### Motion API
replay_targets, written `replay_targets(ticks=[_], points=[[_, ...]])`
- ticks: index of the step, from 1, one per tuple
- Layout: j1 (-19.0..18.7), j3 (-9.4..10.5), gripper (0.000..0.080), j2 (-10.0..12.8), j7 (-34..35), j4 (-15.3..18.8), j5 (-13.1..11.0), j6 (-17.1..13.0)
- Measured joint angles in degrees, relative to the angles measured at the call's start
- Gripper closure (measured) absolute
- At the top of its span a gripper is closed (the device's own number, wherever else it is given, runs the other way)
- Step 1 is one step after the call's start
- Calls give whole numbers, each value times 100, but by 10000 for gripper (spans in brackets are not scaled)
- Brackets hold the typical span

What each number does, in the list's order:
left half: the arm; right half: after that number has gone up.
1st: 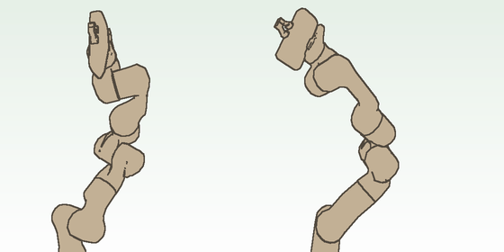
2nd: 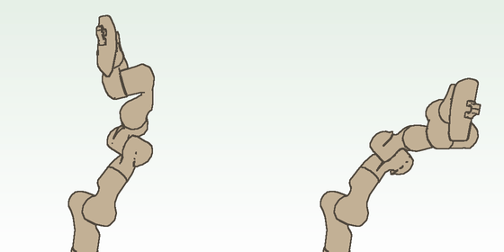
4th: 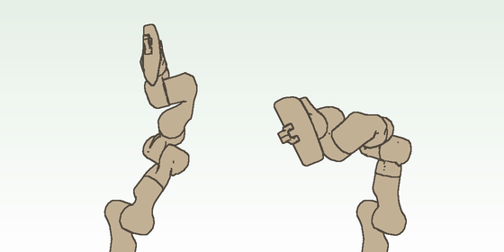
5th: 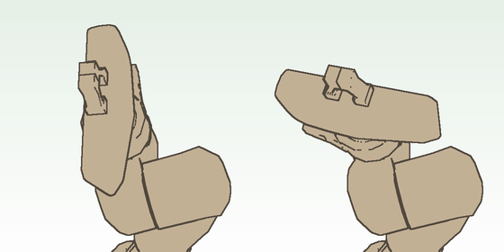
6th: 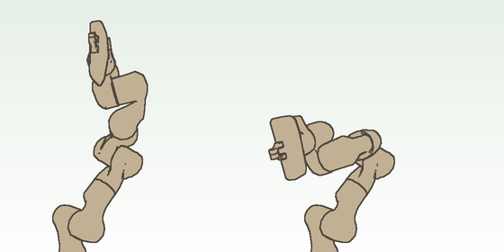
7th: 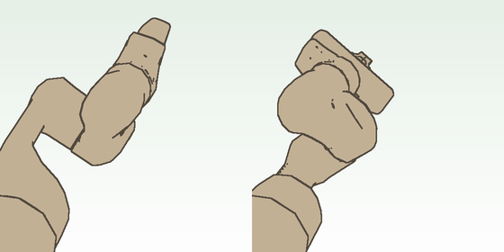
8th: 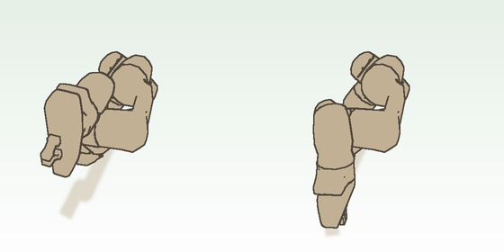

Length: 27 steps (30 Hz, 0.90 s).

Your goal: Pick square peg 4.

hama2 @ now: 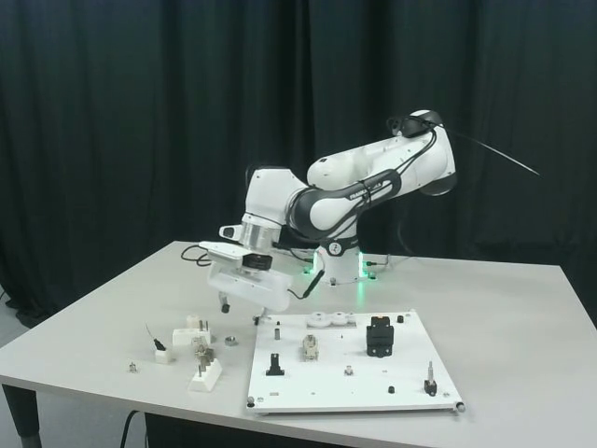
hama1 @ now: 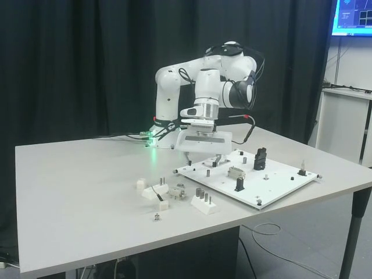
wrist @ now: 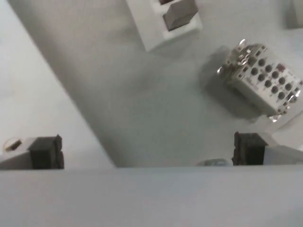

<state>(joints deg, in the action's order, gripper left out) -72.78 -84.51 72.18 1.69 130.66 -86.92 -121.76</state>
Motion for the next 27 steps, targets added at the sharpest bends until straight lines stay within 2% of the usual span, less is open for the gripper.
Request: replay_targets(ticks=[15, 27], points=[[541, -23, 3, 2, -417, -414, 44, 70], [1167, -58, 3, 32, -1088, -948, 177, 637]])
